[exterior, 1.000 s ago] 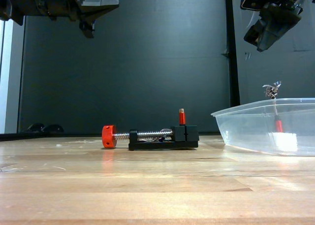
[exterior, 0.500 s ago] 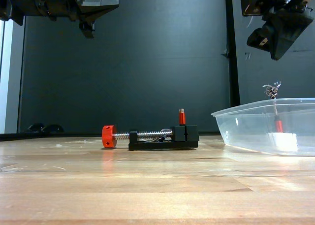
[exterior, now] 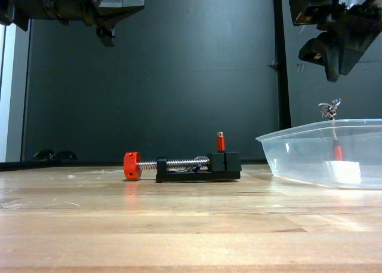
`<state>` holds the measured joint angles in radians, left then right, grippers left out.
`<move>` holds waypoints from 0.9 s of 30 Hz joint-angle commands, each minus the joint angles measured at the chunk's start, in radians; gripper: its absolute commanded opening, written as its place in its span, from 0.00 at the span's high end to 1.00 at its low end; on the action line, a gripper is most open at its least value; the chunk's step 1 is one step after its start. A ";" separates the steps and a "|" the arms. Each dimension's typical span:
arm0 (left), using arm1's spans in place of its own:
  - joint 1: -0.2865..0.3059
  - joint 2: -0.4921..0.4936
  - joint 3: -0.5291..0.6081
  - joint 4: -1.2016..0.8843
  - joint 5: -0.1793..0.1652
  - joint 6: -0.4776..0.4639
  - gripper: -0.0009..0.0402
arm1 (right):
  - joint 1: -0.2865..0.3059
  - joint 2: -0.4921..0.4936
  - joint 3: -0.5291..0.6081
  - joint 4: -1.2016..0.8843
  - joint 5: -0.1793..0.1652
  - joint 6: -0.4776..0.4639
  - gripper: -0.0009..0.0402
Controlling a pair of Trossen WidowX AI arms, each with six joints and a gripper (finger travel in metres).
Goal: Pick the rca connector and install on the hub
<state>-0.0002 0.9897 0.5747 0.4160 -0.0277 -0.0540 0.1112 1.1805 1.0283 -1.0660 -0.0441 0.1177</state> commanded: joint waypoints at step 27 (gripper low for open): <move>0.000 0.000 0.000 0.000 0.000 0.000 0.98 | 0.062 0.061 -0.007 0.010 0.078 0.025 0.46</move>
